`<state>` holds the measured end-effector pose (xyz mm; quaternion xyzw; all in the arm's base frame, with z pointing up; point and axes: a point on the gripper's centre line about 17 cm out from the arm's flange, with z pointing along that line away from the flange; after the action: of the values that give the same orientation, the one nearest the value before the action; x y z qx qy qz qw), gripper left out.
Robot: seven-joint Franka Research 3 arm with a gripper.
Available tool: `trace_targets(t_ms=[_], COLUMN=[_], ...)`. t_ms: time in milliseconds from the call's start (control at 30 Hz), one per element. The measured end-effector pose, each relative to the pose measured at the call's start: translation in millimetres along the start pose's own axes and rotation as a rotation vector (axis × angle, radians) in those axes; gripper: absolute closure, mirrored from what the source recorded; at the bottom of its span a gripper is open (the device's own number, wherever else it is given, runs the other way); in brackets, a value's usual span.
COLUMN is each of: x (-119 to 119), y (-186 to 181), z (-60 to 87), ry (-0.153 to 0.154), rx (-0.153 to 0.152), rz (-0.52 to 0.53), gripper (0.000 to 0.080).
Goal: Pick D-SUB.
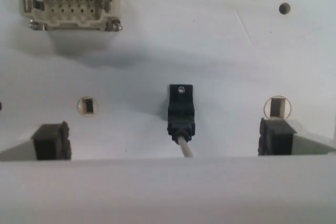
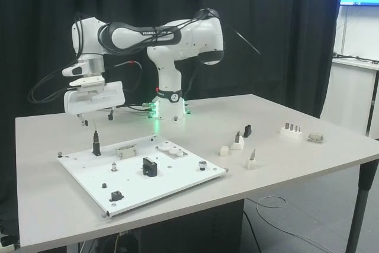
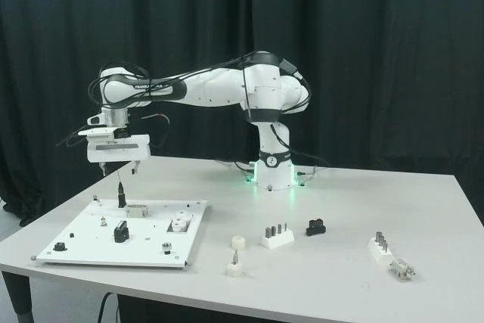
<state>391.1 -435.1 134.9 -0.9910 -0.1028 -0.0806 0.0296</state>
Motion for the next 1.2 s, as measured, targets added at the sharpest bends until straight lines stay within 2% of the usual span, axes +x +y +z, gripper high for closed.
trace_targets(t_ms=[1200], x=[9.5], y=[0.4], z=[-8.5], ry=[-0.006], rx=[-0.012], rz=[0.025], gripper=[0.0003])
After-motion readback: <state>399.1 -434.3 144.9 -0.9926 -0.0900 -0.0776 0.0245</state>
